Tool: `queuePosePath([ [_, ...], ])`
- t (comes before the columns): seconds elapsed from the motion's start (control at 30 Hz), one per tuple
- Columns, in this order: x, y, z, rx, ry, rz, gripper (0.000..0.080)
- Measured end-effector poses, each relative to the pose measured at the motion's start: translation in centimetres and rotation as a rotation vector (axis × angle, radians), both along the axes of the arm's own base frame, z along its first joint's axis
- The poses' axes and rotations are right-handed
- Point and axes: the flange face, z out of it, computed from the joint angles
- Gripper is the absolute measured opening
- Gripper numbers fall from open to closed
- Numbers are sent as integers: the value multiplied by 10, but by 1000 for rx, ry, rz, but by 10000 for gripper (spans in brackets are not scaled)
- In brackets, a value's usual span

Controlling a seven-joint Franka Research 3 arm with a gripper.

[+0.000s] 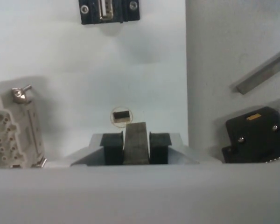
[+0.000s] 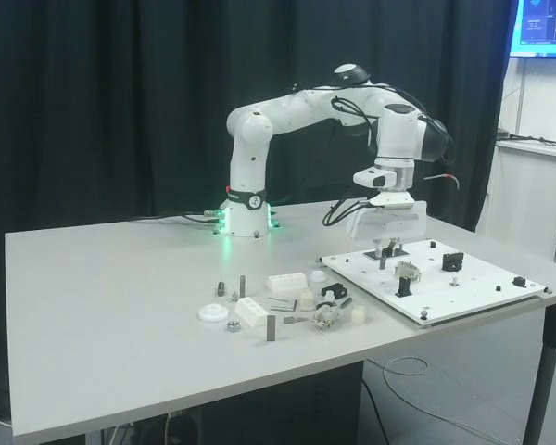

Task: Place round peg 3.

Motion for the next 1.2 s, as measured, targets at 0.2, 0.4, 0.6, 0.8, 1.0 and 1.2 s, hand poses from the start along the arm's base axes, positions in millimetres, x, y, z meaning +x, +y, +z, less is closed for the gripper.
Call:
queuePosePath([
  [0.2,0,0,0,0,0,0,113],
  [0.4,0,0,0,0,0,0,113],
  [0.6,0,0,1,-1,-2,0,113],
  [0.8,1,-1,3,-7,-5,0,113],
  [1.0,2,-7,9,-32,-17,-3,113],
  [1.2,5,-23,18,-84,-30,-12,113],
])
